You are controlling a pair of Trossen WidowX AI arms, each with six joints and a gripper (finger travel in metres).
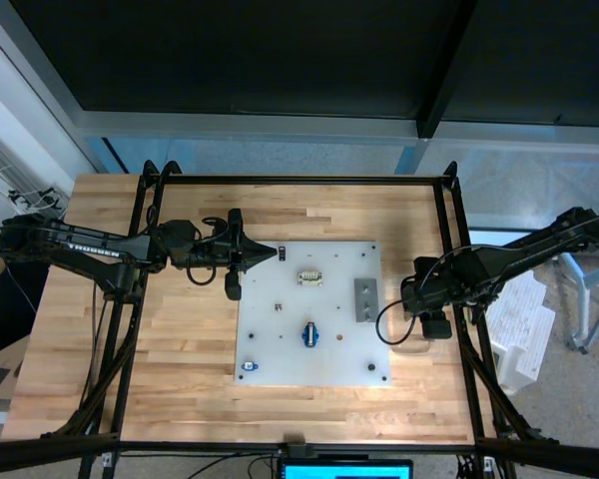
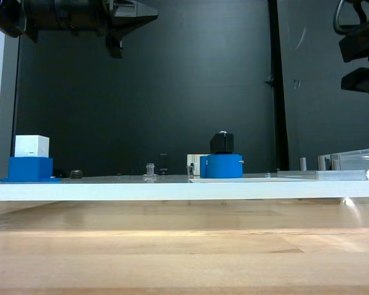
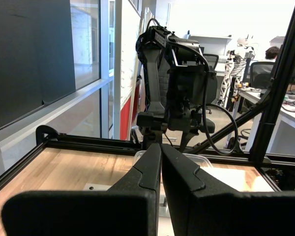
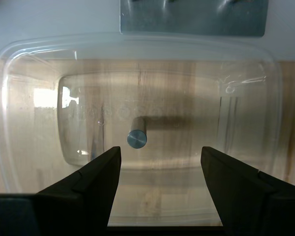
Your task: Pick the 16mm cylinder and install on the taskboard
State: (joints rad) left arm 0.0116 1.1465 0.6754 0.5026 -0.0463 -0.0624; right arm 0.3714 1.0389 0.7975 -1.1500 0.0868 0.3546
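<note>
The 16mm cylinder [image 4: 136, 137], a small silvery peg, stands in a clear plastic tray [image 4: 19, 59] just right of the taskboard [image 1: 280, 339]. My right gripper [image 4: 160, 150] hovers over the tray, open, with the peg below the gap and nearer one finger. From above, the right gripper [image 1: 419, 299] hangs at the board's right edge. My left gripper [image 1: 276, 251] is shut and empty, held level in the air over the board's far left corner; it shows as closed fingers [image 3: 152, 167] in the left wrist view.
On the board sit a grey metal block [image 1: 365, 298], a blue connector [image 1: 309, 334], a beige connector [image 1: 310, 276] and a blue-and-white piece [image 1: 249, 367]. A black frame [image 1: 299, 180] surrounds the wooden table.
</note>
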